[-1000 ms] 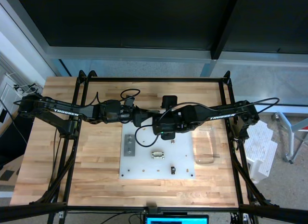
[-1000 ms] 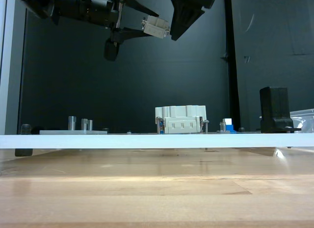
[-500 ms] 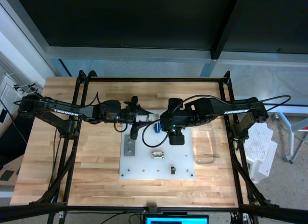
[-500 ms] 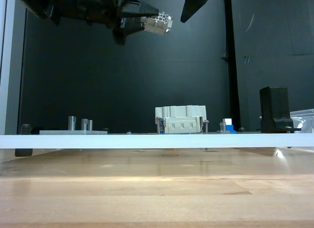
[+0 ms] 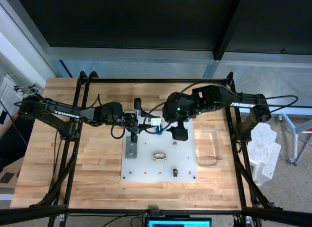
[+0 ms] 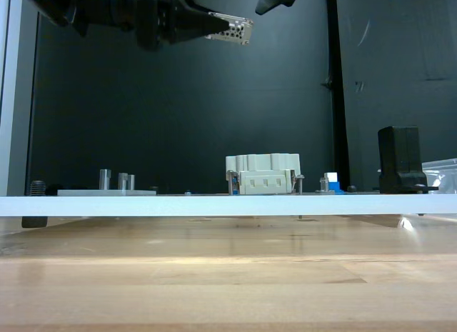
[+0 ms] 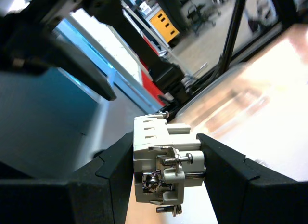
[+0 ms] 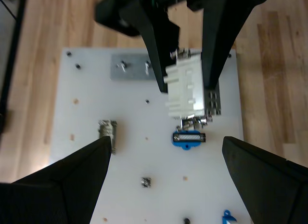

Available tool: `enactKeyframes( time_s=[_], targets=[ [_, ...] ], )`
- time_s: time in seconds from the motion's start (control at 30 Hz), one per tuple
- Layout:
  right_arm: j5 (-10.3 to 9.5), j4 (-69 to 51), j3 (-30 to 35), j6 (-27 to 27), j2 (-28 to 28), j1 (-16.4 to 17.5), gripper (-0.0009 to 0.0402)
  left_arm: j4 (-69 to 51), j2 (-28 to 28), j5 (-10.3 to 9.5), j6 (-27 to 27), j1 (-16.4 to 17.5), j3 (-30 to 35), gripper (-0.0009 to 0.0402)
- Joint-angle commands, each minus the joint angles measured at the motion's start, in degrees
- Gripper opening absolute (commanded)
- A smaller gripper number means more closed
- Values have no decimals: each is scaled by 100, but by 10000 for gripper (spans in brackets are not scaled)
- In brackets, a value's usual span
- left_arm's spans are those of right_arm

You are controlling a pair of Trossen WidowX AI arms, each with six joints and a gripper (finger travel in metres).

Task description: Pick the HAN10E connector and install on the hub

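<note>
The black left gripper [image 5: 149,123] clamps a beige-grey HAN10E connector [image 7: 156,151] with silvery screws at its end. The black right gripper [image 8: 166,144], fingers spread wide, hangs just above that pincer. Beneath both pincers lie a white plate [image 5: 146,166], a beige-and-metal hub [image 5: 159,157], a grey block [image 5: 130,147], a blue part [image 8: 186,138] and a pale wooden table [image 5: 73,158] striped with planks.

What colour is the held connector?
Beige-grey: left wrist view. Left gripper holds the connector aloft; right gripper open above.

Bright even light; low view dim; left wrist surroundings blurred, tabletop [image 7: 281,70] glaring.
</note>
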Motion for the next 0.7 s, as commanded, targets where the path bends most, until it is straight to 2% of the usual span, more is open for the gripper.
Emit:
enactKeyframes(
  time_s=[0.03,0.07,0.2,0.27,0.37,0.47,0.53,0.7],
  targets=[
    [-428,-63,254,-105,188,-166,323,0,2,-37,728,2,-2,15],
    [-516,-138,363,-142,232,-227,323,0,2,-81,866,4,-2,10],
    [-555,-568,859,-431,566,-452,322,0,2,-122,1351,-2,-2,5],
    [-798,-782,1143,-514,750,-586,323,0,2,-125,1561,-17,-2,6],
    [-999,-868,1440,-667,999,-728,322,0,2,-149,1928,-28,-2,5],
    [-1246,-890,1600,-686,1178,-841,322,0,2,-258,2229,-33,-2,5],
    [-1252,-887,1596,-728,1257,-874,322,4,2,-341,2350,-35,-2,5],
    [-1259,-909,1589,-881,1473,-872,322,9,2,-350,2555,-35,-2,5]
  ],
)
